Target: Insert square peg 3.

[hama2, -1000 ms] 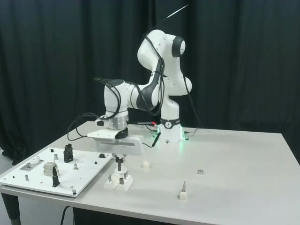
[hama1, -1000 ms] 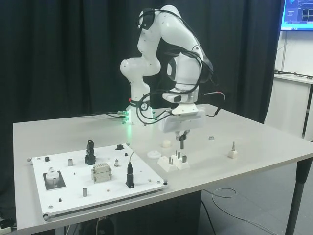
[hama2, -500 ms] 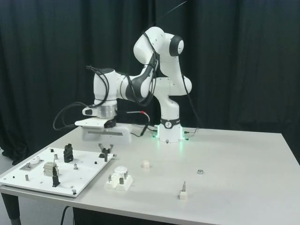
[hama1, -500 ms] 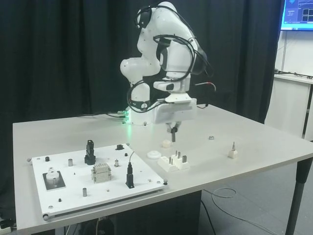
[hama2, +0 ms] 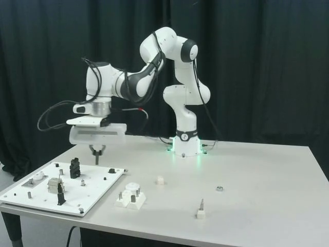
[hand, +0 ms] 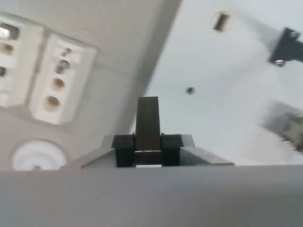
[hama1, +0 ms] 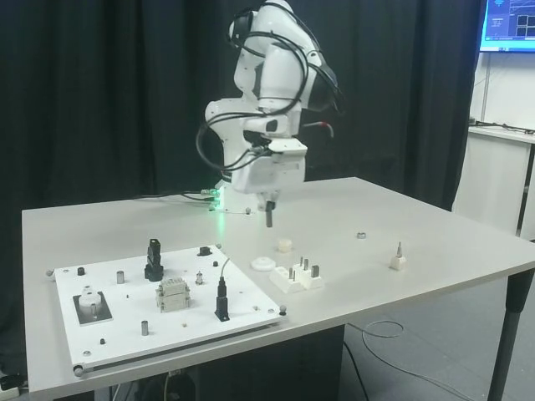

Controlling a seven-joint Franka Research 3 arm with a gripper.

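The gripper (hand: 147, 142) carries square peg 3 (hand: 147, 124), jaws clamped on its upper end, above the white board (hama1: 242, 313) on the desk (hama1: 435, 234); it looks rigid, light and smooth-sided.

Wrist view: peg (hand: 147, 124) base hidden in gripper (hand: 147, 150); board (hand: 246, 80) cropped.

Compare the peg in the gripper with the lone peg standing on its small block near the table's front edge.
The held square peg hangs in the air, clamped by the gripper over the white board; the lone peg stands on the grey table in a small white block. The held one looks thicker. Both are upright.
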